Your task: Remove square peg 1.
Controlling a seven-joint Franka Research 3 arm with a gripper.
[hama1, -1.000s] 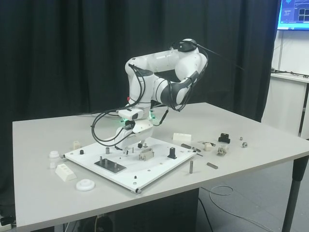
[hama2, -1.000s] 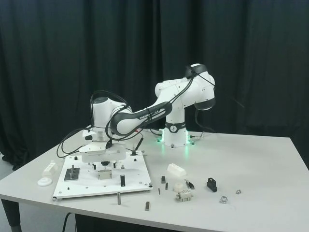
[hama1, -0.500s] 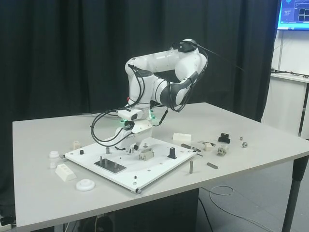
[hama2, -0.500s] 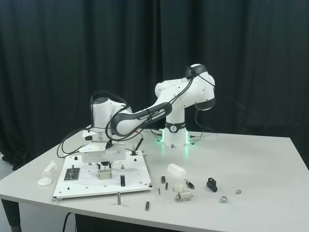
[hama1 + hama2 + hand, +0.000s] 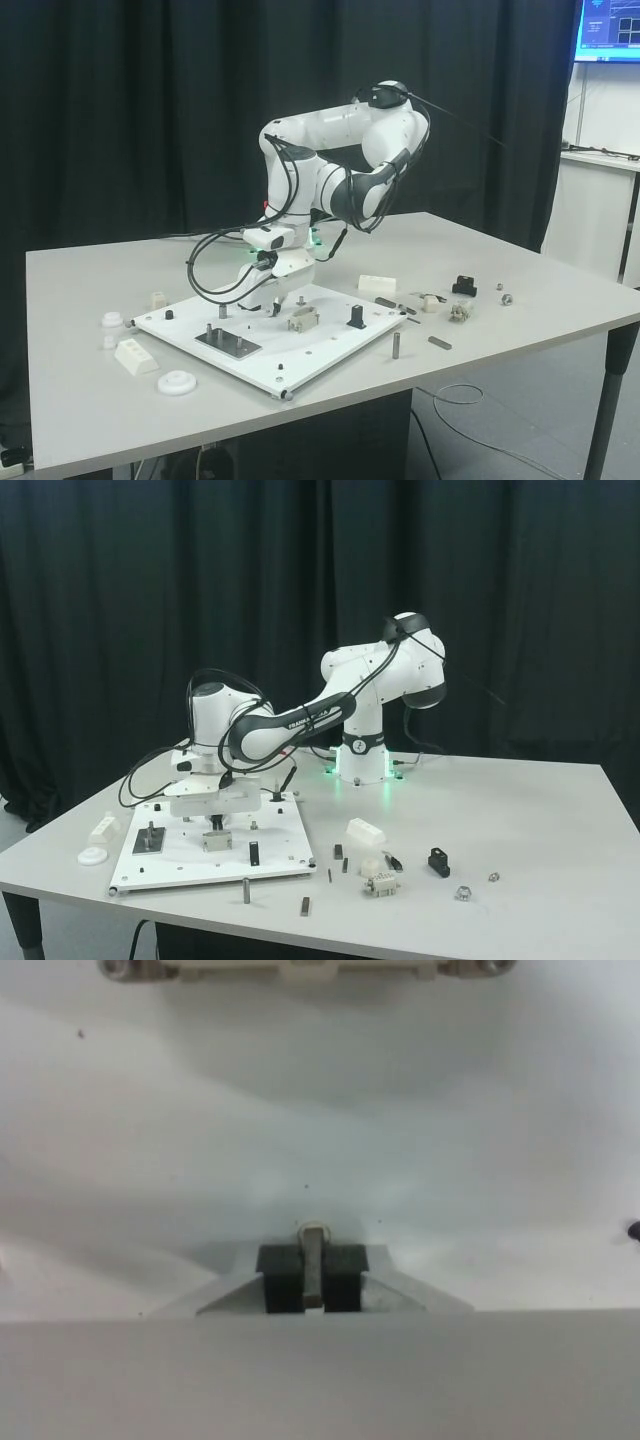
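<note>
Wrist view: gripper (image 5: 312, 1282) pinches square peg 1 (image 5: 312, 1260) between black pads, lifted clear above the white board (image 5: 330, 350). Extraction looks done; carrying it off the board and releasing remain.

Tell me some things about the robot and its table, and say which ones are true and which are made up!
1. The gripper is pinching a thin peg. True.
2. The arm is black. False: it is white.
3. The white board lies on the grey table. True.
4. The curtain behind is white. False: it is black.
5. A green light glows at the arm's base. True.
</note>
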